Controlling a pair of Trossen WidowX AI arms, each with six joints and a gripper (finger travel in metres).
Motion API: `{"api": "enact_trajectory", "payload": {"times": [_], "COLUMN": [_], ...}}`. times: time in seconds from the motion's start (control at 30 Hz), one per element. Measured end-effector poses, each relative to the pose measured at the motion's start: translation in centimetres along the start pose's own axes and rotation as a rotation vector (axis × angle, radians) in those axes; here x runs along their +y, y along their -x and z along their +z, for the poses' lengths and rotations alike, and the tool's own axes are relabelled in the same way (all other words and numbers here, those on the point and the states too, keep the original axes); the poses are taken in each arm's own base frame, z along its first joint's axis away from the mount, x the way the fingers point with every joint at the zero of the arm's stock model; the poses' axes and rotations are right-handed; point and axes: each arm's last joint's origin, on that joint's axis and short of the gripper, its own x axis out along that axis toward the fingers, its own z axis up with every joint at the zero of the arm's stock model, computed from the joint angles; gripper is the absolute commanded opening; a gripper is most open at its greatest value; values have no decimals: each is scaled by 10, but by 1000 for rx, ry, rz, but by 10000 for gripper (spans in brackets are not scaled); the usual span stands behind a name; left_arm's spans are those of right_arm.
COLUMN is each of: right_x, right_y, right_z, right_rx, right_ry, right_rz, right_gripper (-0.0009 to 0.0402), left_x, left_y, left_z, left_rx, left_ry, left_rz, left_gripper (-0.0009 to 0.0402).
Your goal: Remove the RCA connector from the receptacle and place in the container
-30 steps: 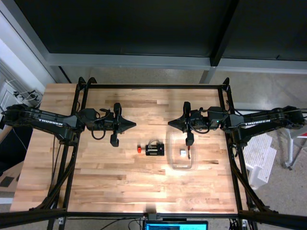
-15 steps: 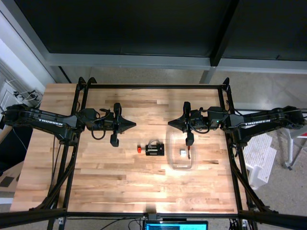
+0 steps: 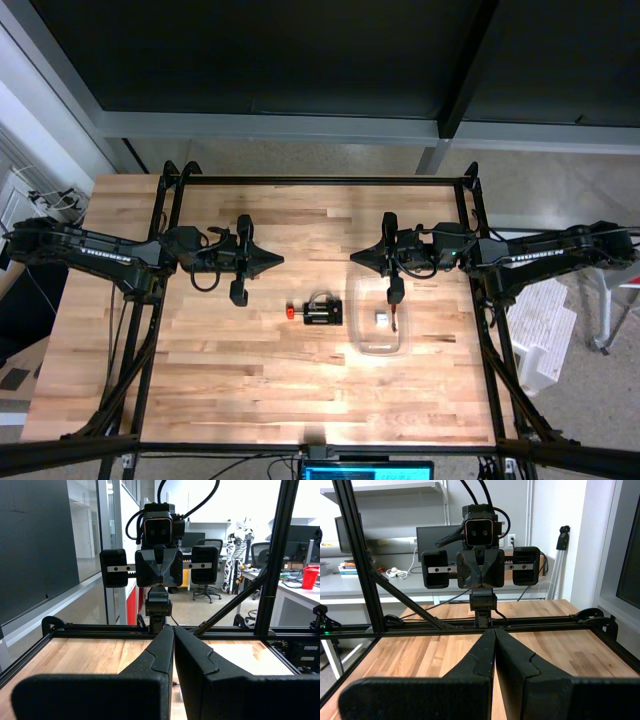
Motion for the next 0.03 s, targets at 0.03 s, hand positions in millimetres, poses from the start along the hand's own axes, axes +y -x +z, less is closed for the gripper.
{"api": "enact_trajectory", "payload": {"times": [0.03], "right_x": [0], "right_y": [0], "right_z": [0], "right_rx": [0], "right_ry": [0], "right_rz": [0], "right_gripper": [0], "left_x": [0], "left_y": [0], "left_z": [0], "left_rx": [0], "left_ry": [0], "left_rz": [0], "left_gripper": [0]}}
